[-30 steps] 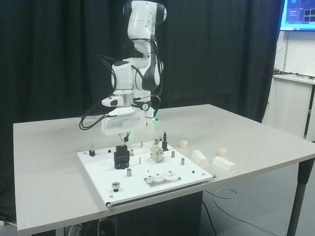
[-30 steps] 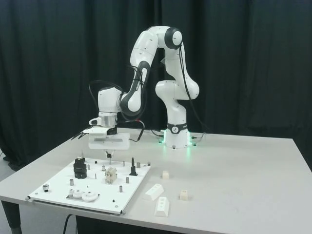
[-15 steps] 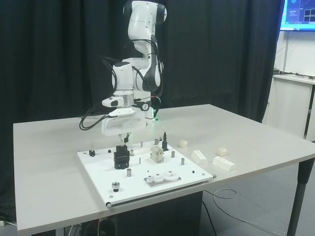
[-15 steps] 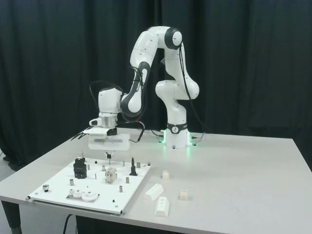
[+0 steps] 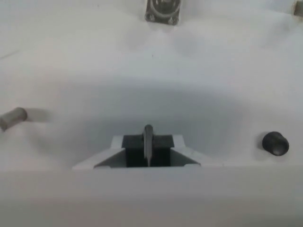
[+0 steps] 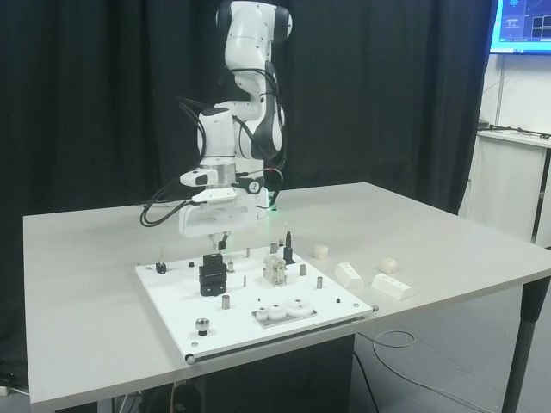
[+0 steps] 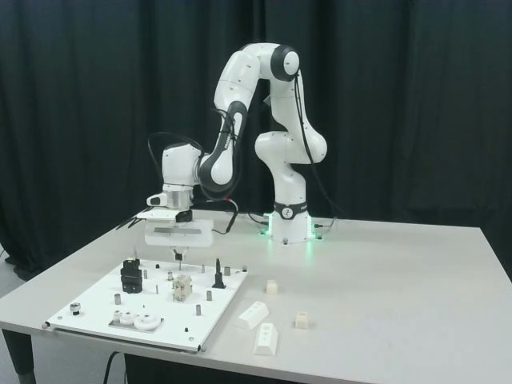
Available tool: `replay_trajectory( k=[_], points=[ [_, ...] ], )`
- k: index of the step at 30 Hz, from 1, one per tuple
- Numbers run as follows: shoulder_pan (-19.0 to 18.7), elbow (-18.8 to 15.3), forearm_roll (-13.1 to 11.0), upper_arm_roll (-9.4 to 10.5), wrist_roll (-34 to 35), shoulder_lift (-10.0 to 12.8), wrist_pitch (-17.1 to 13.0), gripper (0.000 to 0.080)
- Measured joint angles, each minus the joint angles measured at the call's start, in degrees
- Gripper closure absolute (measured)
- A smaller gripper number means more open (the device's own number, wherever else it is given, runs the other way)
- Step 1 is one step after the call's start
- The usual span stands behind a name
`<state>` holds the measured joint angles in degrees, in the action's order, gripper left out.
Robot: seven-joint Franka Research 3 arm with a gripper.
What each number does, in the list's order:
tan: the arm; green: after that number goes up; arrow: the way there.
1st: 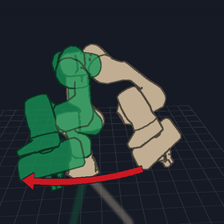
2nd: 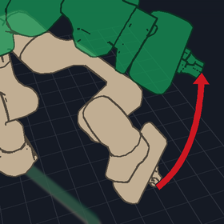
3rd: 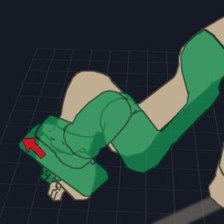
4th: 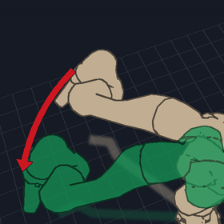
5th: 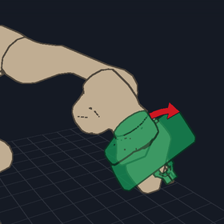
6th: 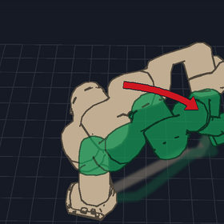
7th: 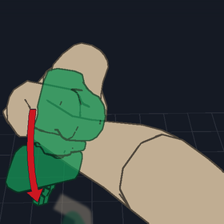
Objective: Insert round peg 1.
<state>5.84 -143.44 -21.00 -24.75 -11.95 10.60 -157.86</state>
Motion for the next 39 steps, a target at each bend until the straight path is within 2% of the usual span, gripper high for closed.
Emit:
replay_trajectory(
  k=[11, 20, 21, 29, 30, 36, 37, 39],
  points=[
    [-0.58, 0.00, -1.01, 0.34, 0.00, 0.35, -1.57, 0.0772],
    [-0.58, 0.01, -1.06, 0.89, 0.00, 1.52, -2.87, 0.0772],
    [-0.58, 0.01, -1.06, 0.95, 0.00, 1.69, -3.00, 0.0689],
    [-0.60, 0.01, -1.09, 1.24, 0.00, 2.74, -3.92, 0.0689],
    [-0.61, 0.02, -1.09, 1.25, 0.00, 2.80, -3.99, 0.0116],
    [-0.61, 0.02, -1.09, 1.24, 0.00, 2.97, -4.69, 0.0116],
    [-0.61, 0.03, -1.09, 1.20, 0.00, 2.97, -4.80, 0.0027],
    [-0.61, 0.08, -1.09, 1.09, 0.00, 2.97, -4.94, 0.0027]
  ],
)
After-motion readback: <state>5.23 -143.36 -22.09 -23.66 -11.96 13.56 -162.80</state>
